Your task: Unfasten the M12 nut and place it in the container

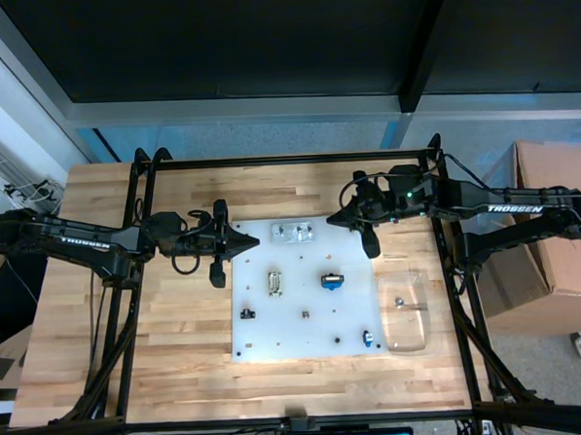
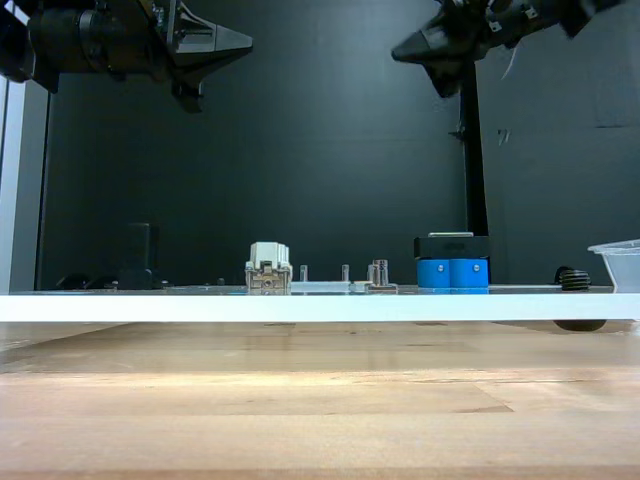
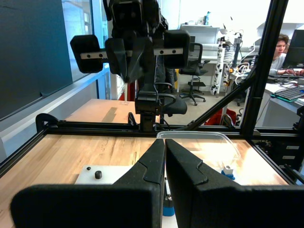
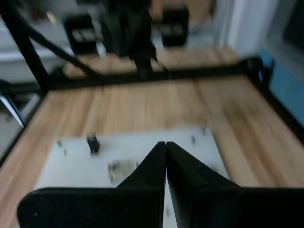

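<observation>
The right gripper (image 4: pixel 166 145) has its fingers pressed together tip to tip, with nothing between them. It hangs high above the far right part of the white board (image 1: pixel 277 335), touching nothing. The M12 nut (image 1: pixel 399 300) lies free in the clear container (image 1: pixel 410 349), below this gripper and toward the table's near edge, on its outer side. The black stud (image 2: pixel 573 280), also below it and nearer, shows bare ribs. The left gripper (image 3: pixel 165 147) faces it from across the board at similar height, fingers closed to a thin slit and empty.
</observation>
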Controlling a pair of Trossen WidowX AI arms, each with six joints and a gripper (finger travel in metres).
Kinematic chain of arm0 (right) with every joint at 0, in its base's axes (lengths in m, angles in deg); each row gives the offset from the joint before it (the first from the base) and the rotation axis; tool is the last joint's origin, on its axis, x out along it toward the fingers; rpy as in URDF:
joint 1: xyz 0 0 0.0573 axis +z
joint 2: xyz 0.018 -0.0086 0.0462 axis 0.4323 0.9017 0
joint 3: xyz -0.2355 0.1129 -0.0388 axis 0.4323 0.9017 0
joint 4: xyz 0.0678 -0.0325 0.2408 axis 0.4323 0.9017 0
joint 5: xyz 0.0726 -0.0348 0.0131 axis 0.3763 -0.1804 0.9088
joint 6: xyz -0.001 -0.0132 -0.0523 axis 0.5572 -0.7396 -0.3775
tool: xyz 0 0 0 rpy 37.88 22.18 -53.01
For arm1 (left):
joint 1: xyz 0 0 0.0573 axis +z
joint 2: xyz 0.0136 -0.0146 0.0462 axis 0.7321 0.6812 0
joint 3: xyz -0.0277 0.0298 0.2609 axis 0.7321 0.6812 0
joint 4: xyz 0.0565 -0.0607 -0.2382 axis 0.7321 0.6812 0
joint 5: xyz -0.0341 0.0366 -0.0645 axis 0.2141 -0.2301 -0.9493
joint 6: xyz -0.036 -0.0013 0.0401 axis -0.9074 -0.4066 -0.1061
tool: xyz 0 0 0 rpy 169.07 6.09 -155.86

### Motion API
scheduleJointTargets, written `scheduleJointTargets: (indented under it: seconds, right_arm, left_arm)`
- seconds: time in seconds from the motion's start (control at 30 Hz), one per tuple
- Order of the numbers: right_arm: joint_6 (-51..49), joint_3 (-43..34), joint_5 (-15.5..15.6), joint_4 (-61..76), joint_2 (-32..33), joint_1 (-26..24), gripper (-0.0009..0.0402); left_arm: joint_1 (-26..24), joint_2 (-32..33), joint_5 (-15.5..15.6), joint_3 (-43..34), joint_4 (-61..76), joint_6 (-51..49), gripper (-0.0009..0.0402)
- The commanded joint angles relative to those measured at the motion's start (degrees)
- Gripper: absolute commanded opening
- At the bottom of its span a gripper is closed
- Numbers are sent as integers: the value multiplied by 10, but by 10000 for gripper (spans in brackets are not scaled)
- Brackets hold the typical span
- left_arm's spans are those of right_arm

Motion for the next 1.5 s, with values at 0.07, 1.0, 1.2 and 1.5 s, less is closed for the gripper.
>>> scheduleJointTargets:
  seconds: [0.07,1.0,1.2,1.5]
  right_arm:
    - [3,40,2,-113,0,1,0]
    - [59,182,-68,-351,4,48,0]
    - [61,204,-57,-382,4,49,0]
    - [62,204,-54,-382,4,51,0]
  left_arm:
    - [0,0,0,0,0,0,0]
    - [0,0,0,0,0,0,0]
    - [0,0,0,0,0,0,0]
    - [0,0,0,0,0,0,0]
